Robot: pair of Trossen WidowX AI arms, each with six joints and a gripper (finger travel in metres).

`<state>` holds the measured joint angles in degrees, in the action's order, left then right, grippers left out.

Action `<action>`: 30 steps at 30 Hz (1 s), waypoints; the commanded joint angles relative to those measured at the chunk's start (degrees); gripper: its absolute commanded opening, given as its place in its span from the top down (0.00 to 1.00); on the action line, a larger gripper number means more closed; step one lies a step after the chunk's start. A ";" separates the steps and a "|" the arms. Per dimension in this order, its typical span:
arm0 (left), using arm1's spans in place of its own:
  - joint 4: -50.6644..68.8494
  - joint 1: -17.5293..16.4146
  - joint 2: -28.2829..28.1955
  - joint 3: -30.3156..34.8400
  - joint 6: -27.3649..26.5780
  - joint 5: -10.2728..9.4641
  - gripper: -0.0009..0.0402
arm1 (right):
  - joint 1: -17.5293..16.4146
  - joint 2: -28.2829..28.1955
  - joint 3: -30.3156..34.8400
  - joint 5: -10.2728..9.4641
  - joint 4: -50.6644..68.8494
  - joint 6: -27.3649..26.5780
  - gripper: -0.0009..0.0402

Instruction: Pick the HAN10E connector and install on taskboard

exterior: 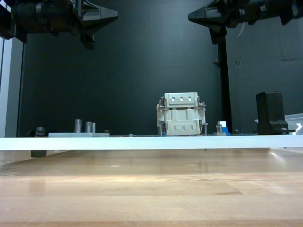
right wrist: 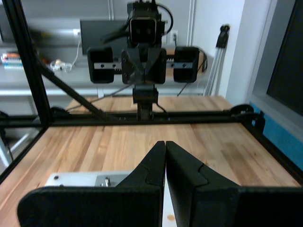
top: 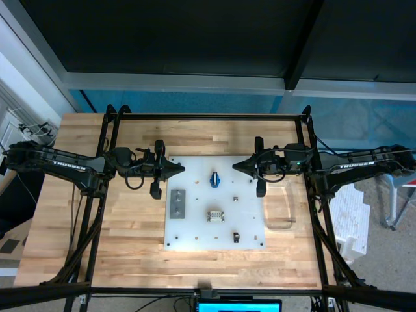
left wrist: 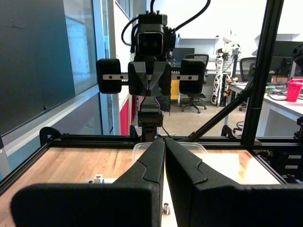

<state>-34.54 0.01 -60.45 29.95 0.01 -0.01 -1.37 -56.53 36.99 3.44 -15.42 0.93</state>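
Two arms outstretched level, left pincer point(top: 181, 168), right pincer point(top: 236, 166) closed over taskboard point(top: 195, 235)

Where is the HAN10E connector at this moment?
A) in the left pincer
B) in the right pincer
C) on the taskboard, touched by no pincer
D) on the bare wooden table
C: the HAN10E connector stands on the taskboard, while the left pincer and the right pincer hang shut and empty above the board's far part.
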 commanded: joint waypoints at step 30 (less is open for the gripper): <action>0.00 -0.02 -0.02 0.00 0.00 0.00 0.98 | 0.24 2.93 -7.93 0.00 -11.13 0.76 0.98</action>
<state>-34.54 0.01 -60.47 29.95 0.01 -0.01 -1.13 -53.56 28.93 3.42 -26.61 1.69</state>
